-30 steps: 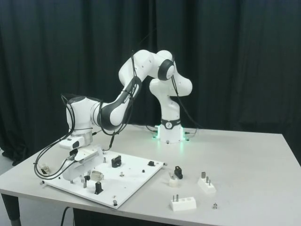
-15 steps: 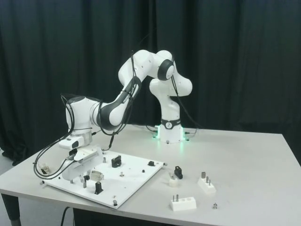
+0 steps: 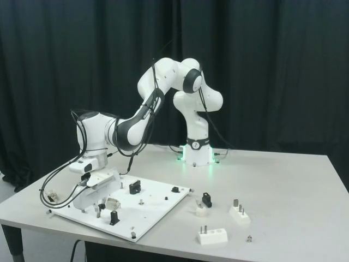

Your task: Insert square peg 3.

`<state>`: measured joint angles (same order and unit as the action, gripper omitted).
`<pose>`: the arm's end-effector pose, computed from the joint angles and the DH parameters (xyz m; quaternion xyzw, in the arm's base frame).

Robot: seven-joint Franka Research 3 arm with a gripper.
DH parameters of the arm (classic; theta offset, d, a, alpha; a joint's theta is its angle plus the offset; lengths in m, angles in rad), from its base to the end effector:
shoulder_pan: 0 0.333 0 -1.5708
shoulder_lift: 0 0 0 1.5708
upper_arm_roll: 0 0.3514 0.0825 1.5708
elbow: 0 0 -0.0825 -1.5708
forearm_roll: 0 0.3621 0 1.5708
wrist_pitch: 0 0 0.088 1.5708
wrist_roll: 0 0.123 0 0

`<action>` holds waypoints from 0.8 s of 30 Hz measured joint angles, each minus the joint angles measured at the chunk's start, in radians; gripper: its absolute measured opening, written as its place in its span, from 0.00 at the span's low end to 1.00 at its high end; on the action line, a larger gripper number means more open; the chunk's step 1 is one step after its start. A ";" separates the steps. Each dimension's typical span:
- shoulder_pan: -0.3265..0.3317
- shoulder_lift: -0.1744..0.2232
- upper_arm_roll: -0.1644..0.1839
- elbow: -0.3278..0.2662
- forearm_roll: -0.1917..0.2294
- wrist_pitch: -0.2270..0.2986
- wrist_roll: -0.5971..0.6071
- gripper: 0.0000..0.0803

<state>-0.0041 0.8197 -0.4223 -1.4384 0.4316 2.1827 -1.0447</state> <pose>0.6971 -0.2206 0.2516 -0.9699 -0.2423 -0.0184 0.0153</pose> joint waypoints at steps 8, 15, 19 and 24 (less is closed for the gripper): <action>0.000 0.000 0.000 0.004 0.004 -0.014 0.005 0.14; 0.000 0.000 0.000 0.013 0.005 -0.031 0.010 0.14; 0.000 0.000 0.000 0.019 0.005 -0.035 0.010 0.14; 0.000 0.000 0.000 0.023 0.005 -0.039 0.010 0.14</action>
